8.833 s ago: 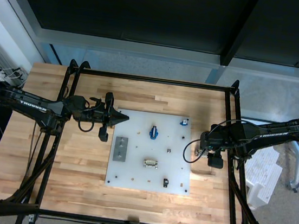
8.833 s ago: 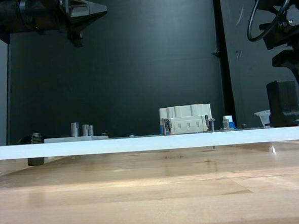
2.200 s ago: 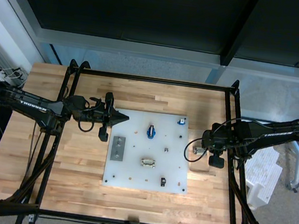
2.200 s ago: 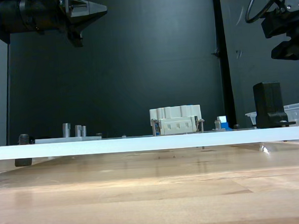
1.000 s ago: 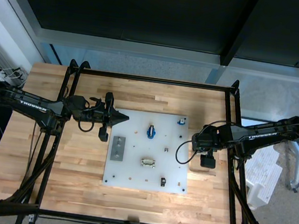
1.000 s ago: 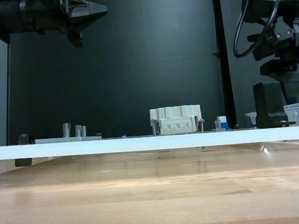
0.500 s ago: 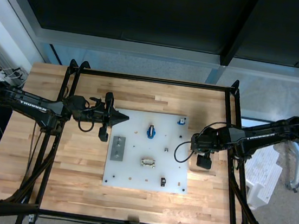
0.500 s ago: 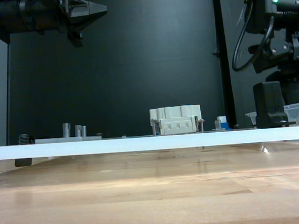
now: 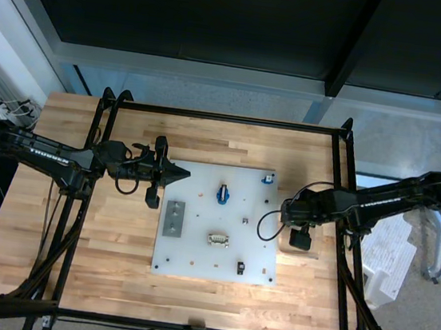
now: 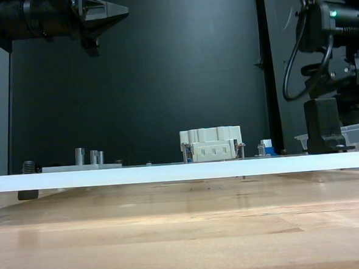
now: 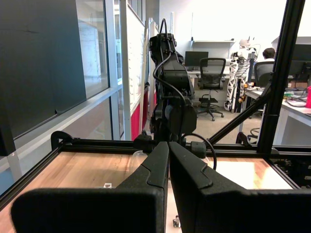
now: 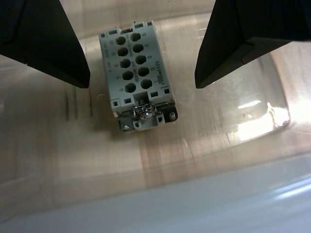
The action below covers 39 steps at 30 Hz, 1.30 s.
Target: Pick the HAN10E connector and install on the hub
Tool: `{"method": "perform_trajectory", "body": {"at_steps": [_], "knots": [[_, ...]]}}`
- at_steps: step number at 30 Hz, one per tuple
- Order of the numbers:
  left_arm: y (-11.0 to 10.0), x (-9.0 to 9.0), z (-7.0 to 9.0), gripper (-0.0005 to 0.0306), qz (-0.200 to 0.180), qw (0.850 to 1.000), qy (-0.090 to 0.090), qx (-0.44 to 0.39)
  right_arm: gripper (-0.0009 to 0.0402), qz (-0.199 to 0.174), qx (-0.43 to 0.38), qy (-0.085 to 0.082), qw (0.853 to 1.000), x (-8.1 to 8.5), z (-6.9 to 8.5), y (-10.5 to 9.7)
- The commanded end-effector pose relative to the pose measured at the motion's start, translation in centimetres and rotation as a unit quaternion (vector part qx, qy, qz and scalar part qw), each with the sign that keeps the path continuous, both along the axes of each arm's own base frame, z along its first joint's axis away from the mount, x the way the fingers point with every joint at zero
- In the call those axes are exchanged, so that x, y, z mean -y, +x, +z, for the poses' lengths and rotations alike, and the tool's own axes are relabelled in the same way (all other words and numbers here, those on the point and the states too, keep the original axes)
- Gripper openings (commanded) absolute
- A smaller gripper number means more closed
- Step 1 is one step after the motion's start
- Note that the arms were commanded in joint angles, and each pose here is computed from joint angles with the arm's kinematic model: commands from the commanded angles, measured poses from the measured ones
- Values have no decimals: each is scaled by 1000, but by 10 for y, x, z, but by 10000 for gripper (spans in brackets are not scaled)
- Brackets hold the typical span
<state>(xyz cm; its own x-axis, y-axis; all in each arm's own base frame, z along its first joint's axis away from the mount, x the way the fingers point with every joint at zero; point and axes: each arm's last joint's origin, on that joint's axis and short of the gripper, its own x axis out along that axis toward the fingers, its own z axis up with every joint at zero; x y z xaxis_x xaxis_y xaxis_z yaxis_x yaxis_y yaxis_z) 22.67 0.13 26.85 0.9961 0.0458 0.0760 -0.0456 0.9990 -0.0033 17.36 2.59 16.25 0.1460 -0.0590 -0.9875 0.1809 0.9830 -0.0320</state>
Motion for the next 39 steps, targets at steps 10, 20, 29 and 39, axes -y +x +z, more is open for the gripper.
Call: {"method": "perform_trajectory", "body": {"at_steps": [10, 20, 29, 39], "knots": [[0, 0, 0, 0, 0, 1000, 0, 0, 231, 2, -5, 1, 1000, -1, -3, 3], [0, 0, 0, 0, 0, 1000, 0, 0, 168, 2, -7, 1, 1000, 0, -1, 2], [0, 0, 0, 0, 0, 1000, 0, 0, 86, 2, -7, 1, 1000, 0, -1, 2], [0, 0, 0, 0, 0, 1000, 0, 0, 14, 2, -4, 1, 1000, -1, 11, 6]]}}
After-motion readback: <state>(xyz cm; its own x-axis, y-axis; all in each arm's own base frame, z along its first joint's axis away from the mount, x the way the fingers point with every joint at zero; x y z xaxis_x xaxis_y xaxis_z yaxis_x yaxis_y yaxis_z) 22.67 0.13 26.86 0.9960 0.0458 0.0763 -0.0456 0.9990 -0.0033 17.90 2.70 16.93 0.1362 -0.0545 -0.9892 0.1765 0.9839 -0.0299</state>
